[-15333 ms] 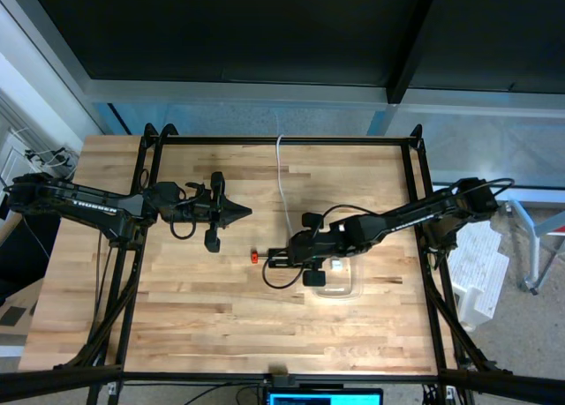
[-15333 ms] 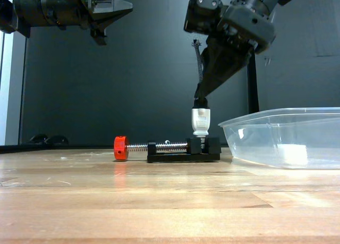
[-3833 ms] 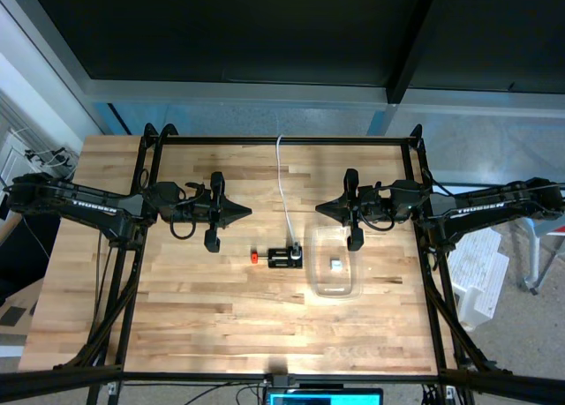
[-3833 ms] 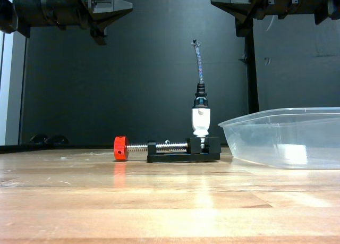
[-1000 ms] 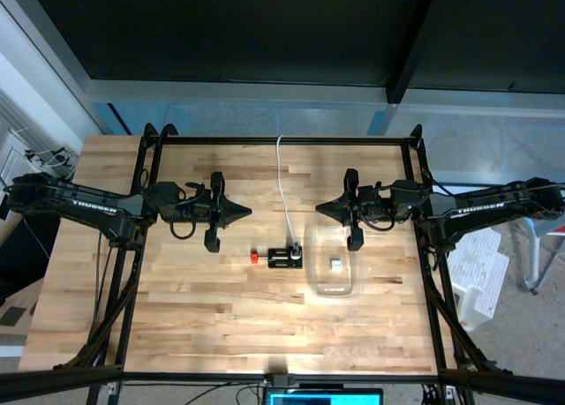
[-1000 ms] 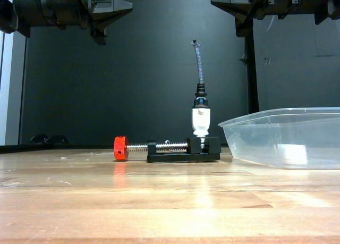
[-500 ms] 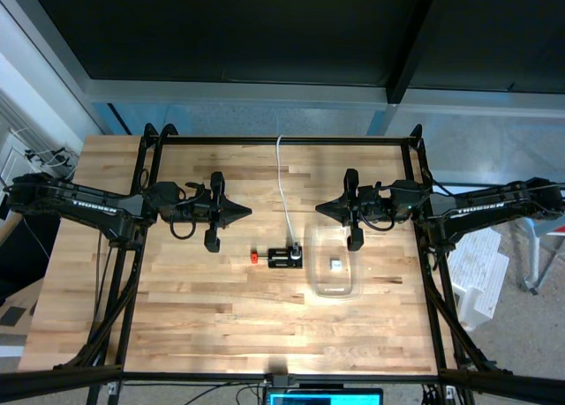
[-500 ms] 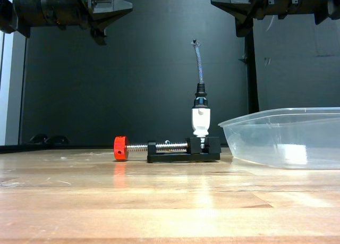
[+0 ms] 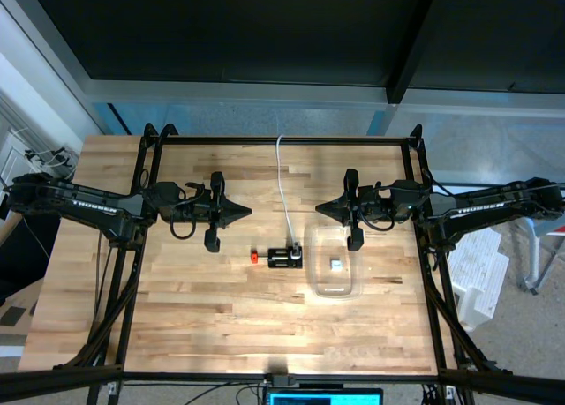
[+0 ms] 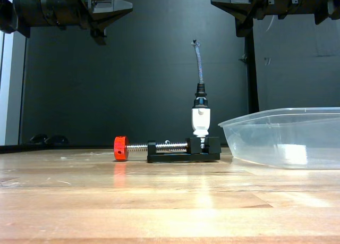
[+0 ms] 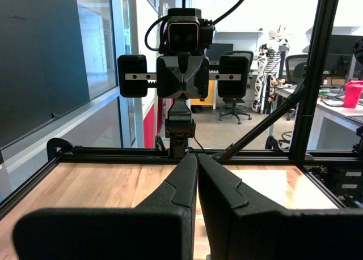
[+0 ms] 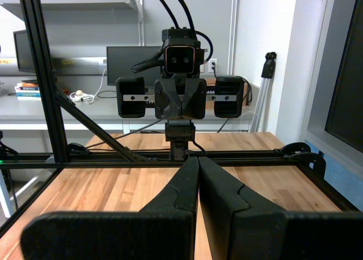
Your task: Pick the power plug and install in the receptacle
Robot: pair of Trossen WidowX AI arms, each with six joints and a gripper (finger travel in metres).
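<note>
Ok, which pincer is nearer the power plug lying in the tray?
Right. The right pincer hangs shut just beyond the clear tray where the power plug lies; the left pincer, also shut, hangs farther off, left of the receptacle.

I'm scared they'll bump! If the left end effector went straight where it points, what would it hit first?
Probably the right end effector, up high at the right, facing the left end effector up high at the left; nothing shows between them.

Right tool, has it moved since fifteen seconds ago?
Yes. The right tool has left the black clamp and pulled back, up and rightward, away from it. The left tool hangs parked left of the cable.
</note>
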